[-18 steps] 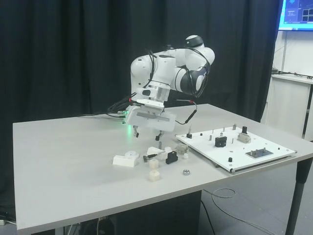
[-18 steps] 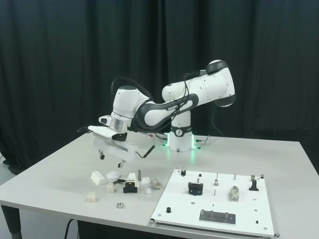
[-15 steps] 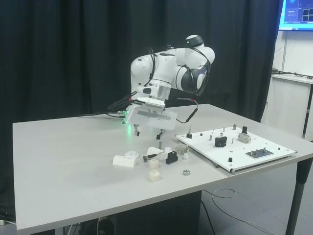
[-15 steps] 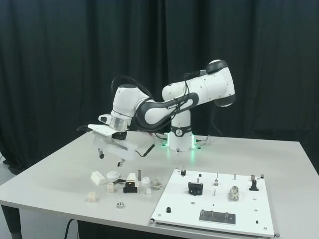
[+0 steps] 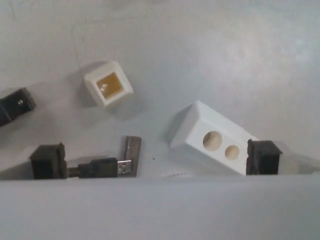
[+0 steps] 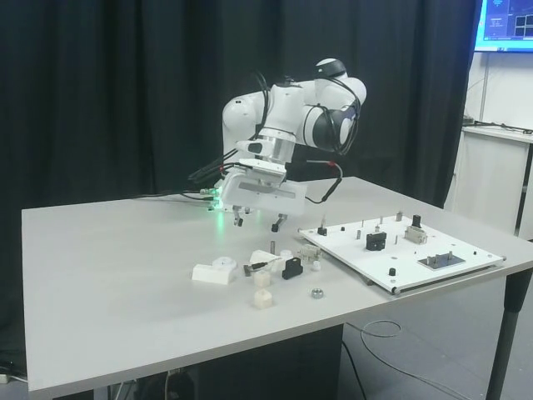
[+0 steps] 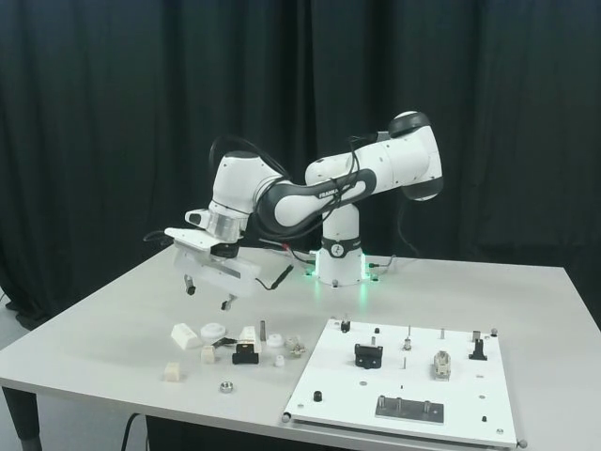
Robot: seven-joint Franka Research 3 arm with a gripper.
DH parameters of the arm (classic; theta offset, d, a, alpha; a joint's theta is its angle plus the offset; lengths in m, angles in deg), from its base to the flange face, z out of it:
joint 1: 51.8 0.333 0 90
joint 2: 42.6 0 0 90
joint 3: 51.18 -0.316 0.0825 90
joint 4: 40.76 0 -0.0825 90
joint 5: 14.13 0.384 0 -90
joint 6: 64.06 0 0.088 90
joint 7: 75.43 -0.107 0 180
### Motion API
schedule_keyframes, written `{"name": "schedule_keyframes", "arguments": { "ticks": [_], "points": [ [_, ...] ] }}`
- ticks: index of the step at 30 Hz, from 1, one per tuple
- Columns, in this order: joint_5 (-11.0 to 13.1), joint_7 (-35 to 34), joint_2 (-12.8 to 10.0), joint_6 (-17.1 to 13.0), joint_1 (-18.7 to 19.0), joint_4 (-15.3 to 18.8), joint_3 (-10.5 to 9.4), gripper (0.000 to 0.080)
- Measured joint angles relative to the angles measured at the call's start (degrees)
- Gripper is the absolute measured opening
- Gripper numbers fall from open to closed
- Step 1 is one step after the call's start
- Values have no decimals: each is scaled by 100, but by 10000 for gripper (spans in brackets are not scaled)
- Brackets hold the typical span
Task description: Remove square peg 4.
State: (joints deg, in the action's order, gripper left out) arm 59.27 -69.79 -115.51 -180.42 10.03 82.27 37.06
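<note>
At the near edge of the loose parts on the grey table (image 6: 108, 267) lie a nut (image 6: 317, 292) and a white cube (image 6: 262, 297). Just behind them sit a white block (image 6: 215, 272) with 2 holes and a black part (image 6: 291, 268). None of these has shifted since 0.6 s ago.

The square peg (image 5: 131, 154) is off the board, among these parts on the table, with the tip of a USB plug (image 5: 107, 167) just beside it. In the second room view the peg (image 7: 263, 329) looks upright. It lies left of the white board (image 6: 400, 254), which fills the right part of the table and carries several small black and grey fittings.

Above the parts and a little farther back hangs the gripper (image 6: 258, 222). Its 2 fingers are spread wide, with nothing between them. In the wrist view 1 fingertip (image 5: 47, 160) shows near the plug and the other overlaps the block. Compared with 0.6 s ago, the gripper (image 7: 208, 292) has risen a little and drawn back from the parts, and the wrist has lifted with it.

Farthest back, the white arm (image 6: 291, 117) bends over its base, where a green light (image 6: 218, 204) glows.
</note>
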Motion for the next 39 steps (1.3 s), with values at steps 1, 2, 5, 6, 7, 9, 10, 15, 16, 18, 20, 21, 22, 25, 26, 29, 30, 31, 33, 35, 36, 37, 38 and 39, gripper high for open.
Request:
{"name": "schedule_keyframes", "arguments": {
  "ticks": [1,2,5,6,7,9,10,15,16,18,20,21,22,25,26,29,30,31,33,35,36,37,38,39],
  "points": [
    [-2,-2,0,0,1,-6,1,800],
    [-3,-3,0,0,1,-10,2,800],
    [-10,-7,0,0,3,-23,3,800],
    [-13,-10,0,0,3,-27,4,800],
    [-18,-14,0,0,3,-30,4,800],
    [-30,-22,0,0,3,-38,6,800],
    [-35,-26,0,0,3,-42,8,800],
    [-74,-33,0,-14,-13,-66,24,800],
    [-78,-33,0,-18,-19,-71,28,800],
    [-89,-33,0,-27,-36,-82,35,800],
    [-102,-33,0,-38,-57,-94,41,800],
    [-106,-33,0,-43,-66,-99,42,800],
    [-108,-33,0,-50,-79,-105,44,800],
    [-109,-32,0,-55,-113,-122,46,800],
    [-109,-32,0,-55,-125,-131,46,800],
    [-112,-28,0,-53,-154,-156,46,800],
    [-114,-26,0,-50,-161,-164,46,800],
    [-116,-22,0,-45,-166,-171,46,800],
    [-124,-11,0,-35,-171,-183,46,800],
    [-138,2,0,-24,-172,-194,46,800],
    [-146,6,0,-18,-172,-201,46,800],
    [-153,8,0,-11,-172,-208,46,800],
    [-161,8,0,-4,-172,-215,46,800],
    [-171,8,0,4,-172,-222,46,800]
  ]
}}
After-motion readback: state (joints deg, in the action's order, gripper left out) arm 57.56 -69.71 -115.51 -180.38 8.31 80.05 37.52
